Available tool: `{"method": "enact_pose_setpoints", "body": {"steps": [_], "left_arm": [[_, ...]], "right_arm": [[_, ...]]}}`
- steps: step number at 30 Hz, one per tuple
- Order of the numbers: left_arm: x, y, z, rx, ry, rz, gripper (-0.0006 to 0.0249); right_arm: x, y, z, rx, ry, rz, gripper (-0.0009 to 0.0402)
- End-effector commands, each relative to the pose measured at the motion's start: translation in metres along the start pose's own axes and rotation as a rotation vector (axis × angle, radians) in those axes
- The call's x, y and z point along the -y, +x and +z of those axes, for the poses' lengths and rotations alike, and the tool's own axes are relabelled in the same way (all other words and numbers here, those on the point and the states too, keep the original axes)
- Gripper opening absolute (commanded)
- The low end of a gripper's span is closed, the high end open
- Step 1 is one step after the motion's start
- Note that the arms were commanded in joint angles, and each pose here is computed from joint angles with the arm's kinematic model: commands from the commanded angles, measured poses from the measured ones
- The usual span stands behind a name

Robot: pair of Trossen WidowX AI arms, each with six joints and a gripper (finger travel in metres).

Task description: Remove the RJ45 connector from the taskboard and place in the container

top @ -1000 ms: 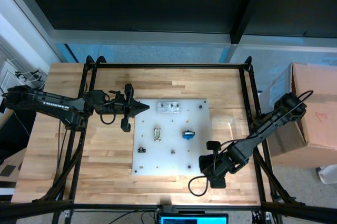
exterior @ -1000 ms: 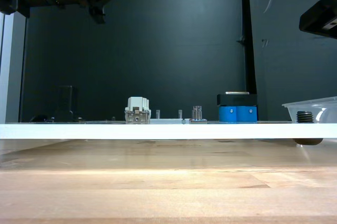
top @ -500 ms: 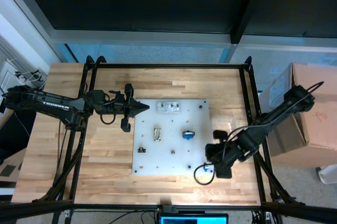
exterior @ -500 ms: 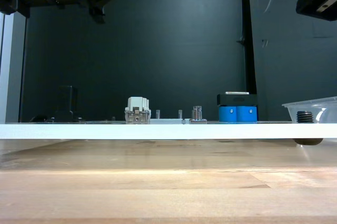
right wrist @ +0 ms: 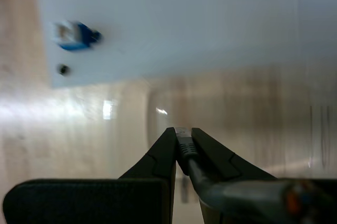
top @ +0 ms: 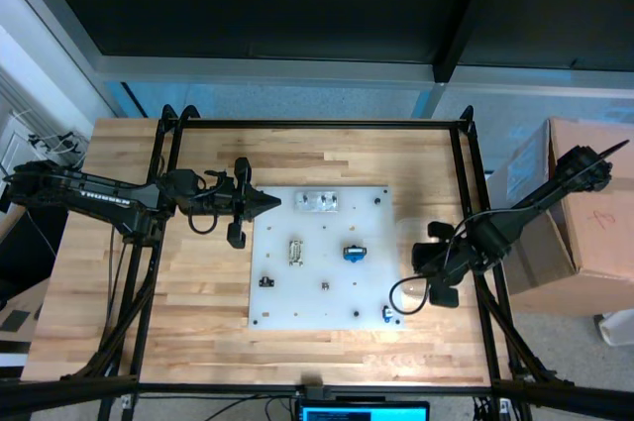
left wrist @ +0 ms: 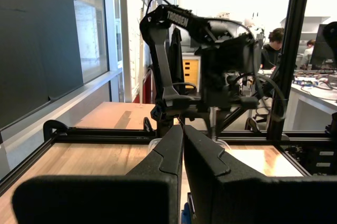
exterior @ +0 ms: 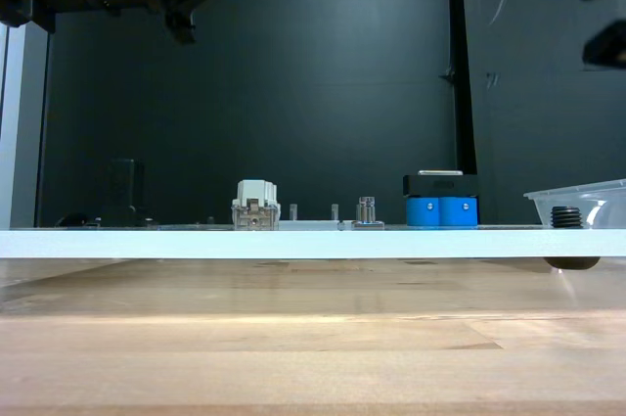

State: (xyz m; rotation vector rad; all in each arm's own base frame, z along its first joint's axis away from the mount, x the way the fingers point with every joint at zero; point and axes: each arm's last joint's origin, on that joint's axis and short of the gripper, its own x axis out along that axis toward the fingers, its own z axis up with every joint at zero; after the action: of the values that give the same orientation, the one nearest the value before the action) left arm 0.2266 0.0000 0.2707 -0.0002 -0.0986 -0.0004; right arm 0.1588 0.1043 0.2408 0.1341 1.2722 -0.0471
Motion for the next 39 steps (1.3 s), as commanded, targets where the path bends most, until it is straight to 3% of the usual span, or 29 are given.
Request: {"method": "enact_pose_setpoints", "body": {"steps": [1, 15, 39], "left_arm": [[0.000, 0.000, 0.000, 0.000, 0.000, 0.000, 0.0000], [0.000, 0.000, 0.000, 0.000, 0.000, 0.000, 0.0000], [0.000, 0.000, 0.000, 0.000, 0.000, 0.000, 0.0000]], "right_arm": [[0.011, 0.010, -0.013, -0.023, 0.037, -0.021, 0.0000], [0.035, 0.050, -0.046, -0.187, 0.083, -0.076, 0.0000], [0.043, 0.060, -0.060, -0.269, 0.121, -0.106, 0.0000]]}}
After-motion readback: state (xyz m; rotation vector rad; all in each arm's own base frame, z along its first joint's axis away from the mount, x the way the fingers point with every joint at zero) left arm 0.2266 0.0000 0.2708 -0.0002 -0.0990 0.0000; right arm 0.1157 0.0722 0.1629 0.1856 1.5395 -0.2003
